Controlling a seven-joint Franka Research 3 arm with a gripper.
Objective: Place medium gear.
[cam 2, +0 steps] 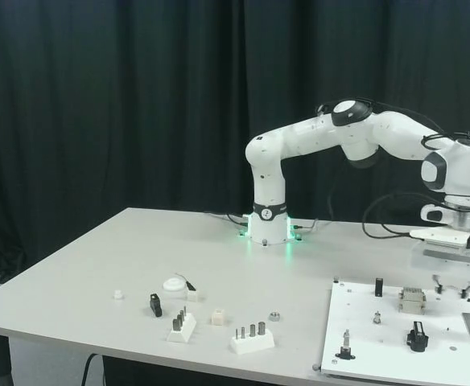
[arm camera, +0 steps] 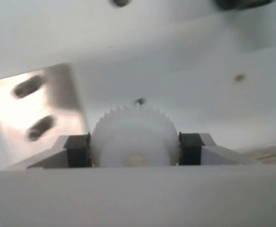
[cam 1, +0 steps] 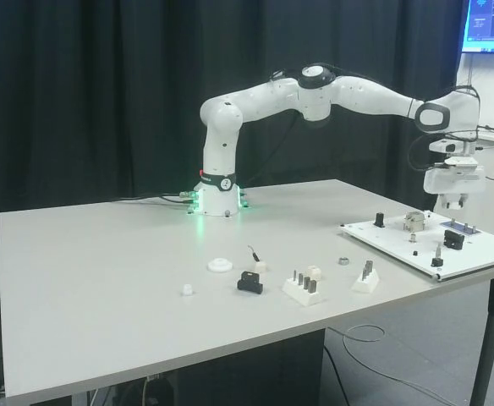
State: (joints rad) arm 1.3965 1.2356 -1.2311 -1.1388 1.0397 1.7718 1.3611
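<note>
white arm (cam 1: 315, 95), end effector (cam 1: 452, 203) above board (cam 1: 484, 254)

Even, soft room light falls on the grey table (cam 1: 103, 254) with faint shadows; green glows at the arm's base (cam 2: 269, 233); the wrist view blurs throughout.

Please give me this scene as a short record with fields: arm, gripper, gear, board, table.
arm: white, reaching over the board
gripper: shut on the gear, above the board
gear: white, toothed, between the black pads
board: white, at the table edge, carries small parts
table: grey, with another gear and small holders
</note>
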